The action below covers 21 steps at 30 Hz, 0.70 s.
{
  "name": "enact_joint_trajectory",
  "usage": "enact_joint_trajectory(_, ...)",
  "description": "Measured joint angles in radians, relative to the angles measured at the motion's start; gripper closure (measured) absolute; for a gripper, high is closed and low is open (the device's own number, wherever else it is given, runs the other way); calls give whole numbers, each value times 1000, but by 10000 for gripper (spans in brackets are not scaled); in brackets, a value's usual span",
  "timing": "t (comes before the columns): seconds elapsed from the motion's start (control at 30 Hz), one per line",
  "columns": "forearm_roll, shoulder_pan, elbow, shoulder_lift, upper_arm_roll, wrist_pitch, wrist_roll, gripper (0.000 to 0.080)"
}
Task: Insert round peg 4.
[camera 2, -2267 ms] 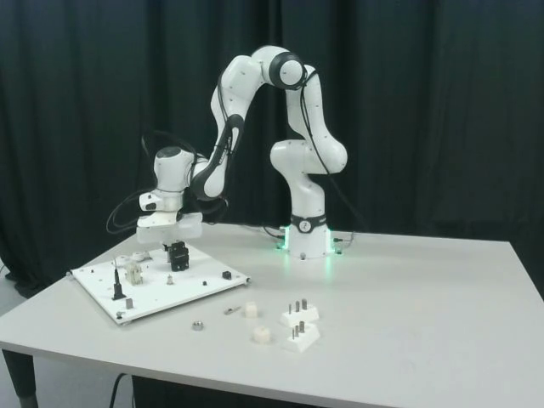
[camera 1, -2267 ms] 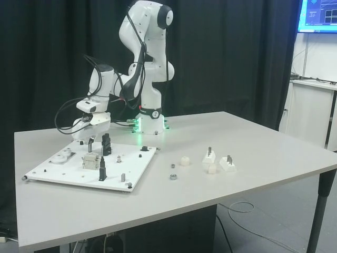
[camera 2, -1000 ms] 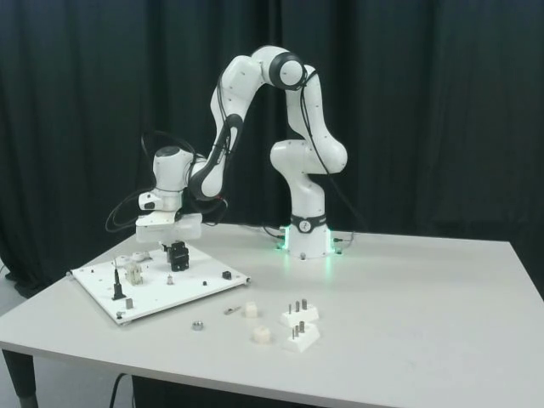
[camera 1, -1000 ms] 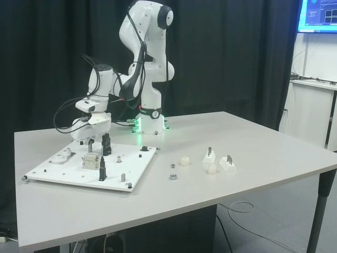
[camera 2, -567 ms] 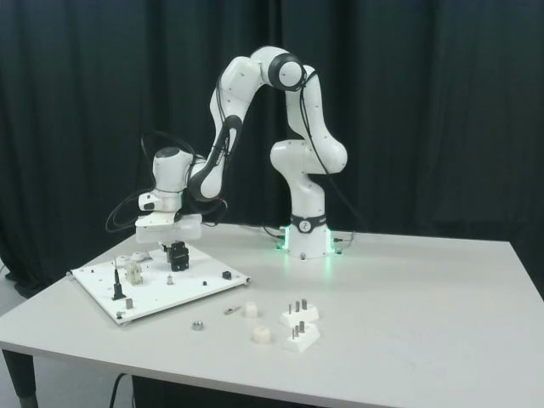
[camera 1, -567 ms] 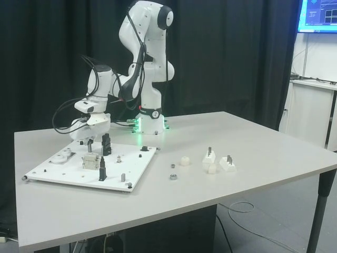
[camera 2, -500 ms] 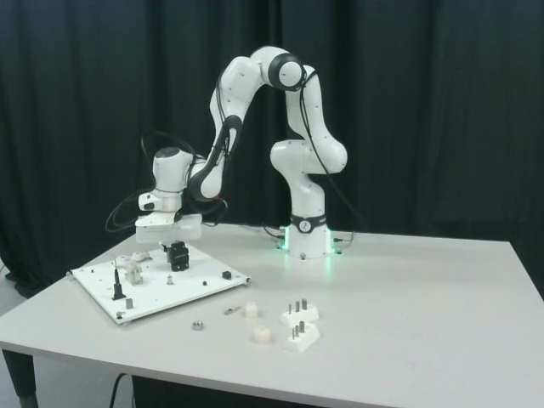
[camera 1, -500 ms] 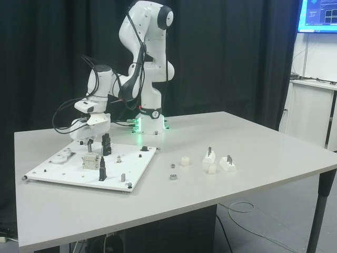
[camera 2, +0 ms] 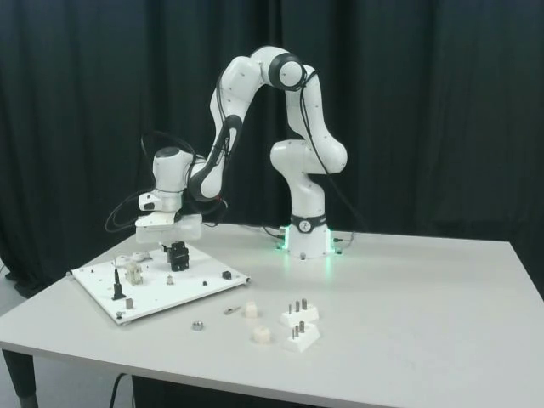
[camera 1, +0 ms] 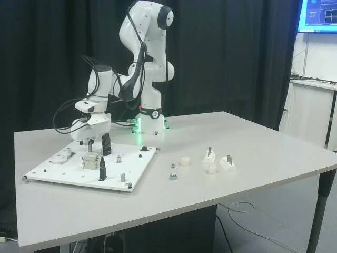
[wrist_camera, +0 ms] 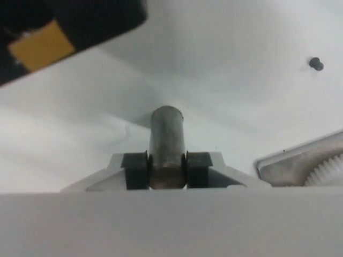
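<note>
Your fingers (wrist_camera: 138, 170) pinch the peg (wrist_camera: 167, 144), low centre of the wrist view, above the board (camera 1: 137, 163) at the table's left. Keep it upright, descend slowly, and release only once seated.

We see a white arm (camera 2: 255, 93) on a grey table (camera 1: 253, 153), green light at its base (camera 2: 308, 246). The board (camera 1: 73, 171) is white, the peg (wrist_camera: 167, 142) grey between black pads (wrist_camera: 135, 170). Behind hangs a black curtain (camera 2: 425, 102). The small blocks (camera 1: 220, 162) on the table are white.
</note>
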Motion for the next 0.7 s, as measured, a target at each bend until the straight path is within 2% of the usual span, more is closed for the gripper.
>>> enact_joint_trajectory(0.6,20,0,7,2,4,0,0,654)
enact_joint_trajectory(0.63,20,0,8,3,4,0,0,195)
enact_joint_trajectory(0.7,20,0,10,3,4,0,0,195)
